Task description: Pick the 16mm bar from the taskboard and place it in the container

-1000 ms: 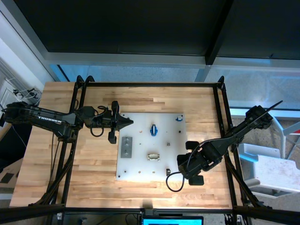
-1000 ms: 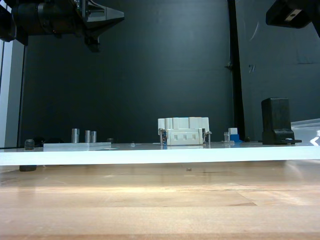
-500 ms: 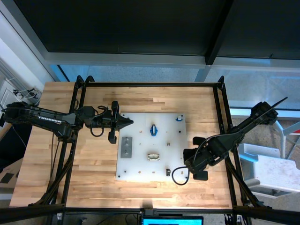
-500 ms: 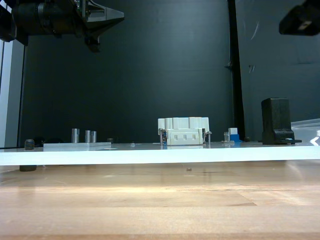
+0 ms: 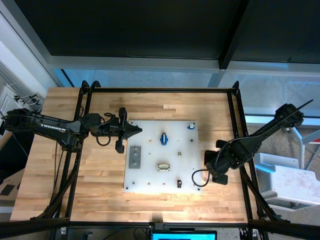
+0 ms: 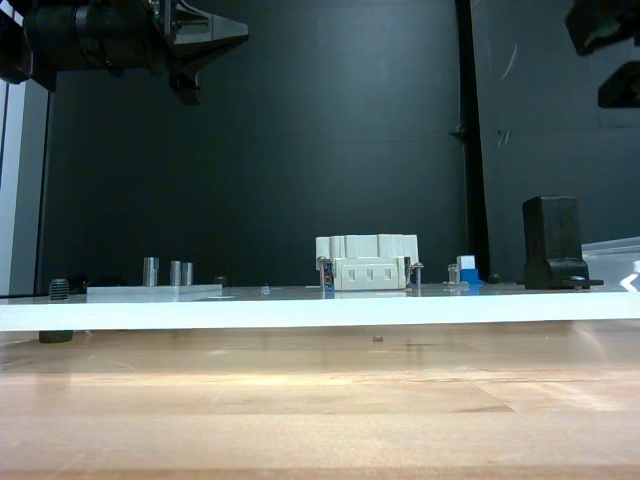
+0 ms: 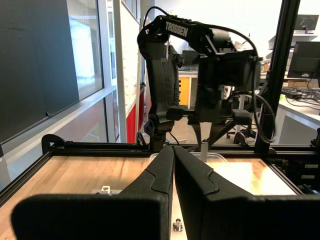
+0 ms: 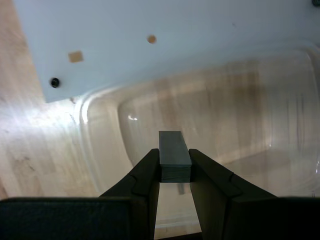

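Matte-black left gripper [image 5: 137, 130] and right gripper [image 8: 175, 164], looped cables [image 5: 197, 180], white TROSSEN lettering [image 7: 176, 29].

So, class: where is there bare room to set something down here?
Bare wood: the table strips along the taskboard, before its near edge and beyond its far edge. Crowded: the board's right side, where the right pincer holds the 16mm bar over the container; the shut left pincer hovers at its far-left corner.

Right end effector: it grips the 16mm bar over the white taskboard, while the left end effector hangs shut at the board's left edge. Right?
No. In the right wrist view the right end effector grips the 16mm bar over the clear container, not the taskboard. The left end effector hangs shut at the board's left edge.
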Robot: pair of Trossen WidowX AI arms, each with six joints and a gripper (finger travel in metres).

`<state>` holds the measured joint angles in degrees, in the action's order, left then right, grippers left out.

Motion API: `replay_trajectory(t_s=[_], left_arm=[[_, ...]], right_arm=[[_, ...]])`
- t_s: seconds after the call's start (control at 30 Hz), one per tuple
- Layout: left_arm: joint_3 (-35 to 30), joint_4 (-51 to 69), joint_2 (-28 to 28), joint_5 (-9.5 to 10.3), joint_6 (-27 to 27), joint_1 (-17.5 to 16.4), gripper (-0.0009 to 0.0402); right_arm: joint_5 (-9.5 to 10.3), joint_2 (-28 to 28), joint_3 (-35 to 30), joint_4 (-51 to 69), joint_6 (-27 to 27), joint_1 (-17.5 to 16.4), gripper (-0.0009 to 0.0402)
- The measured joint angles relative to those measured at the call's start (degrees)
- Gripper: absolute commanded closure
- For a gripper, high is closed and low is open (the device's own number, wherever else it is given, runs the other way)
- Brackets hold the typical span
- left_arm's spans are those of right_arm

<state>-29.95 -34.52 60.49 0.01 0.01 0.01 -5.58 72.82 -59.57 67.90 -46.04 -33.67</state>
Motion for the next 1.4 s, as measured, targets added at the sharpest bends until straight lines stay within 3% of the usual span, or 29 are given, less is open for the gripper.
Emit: replay_trajectory(t_s=[0.4, 0.67, 1.13, 1.4], left_arm=[[0.00, 0.00, 0.00, 0.00, 0.00, 0.00, 0.0393], [0.02, -0.02, 0.00, 0.00, 0.02, 0.00, 0.0393], [0.00, 0.00, 0.00, 0.00, 0.02, 0.00, 0.0393], [0.00, 0.00, -0.02, 0.00, 0.00, 0.00, 0.0393]], right_arm=[[0.02, -3.85, 7.37, -1.79, -1.68, 1.86, 0.0389], [-0.79, -3.87, 8.15, -3.28, -1.66, 2.19, 0.0383], [-0.85, -3.87, 8.15, -5.22, -1.55, 2.19, 0.0269], [-0.85, -3.87, 8.13, -5.46, -1.46, 2.19, 0.0232]])
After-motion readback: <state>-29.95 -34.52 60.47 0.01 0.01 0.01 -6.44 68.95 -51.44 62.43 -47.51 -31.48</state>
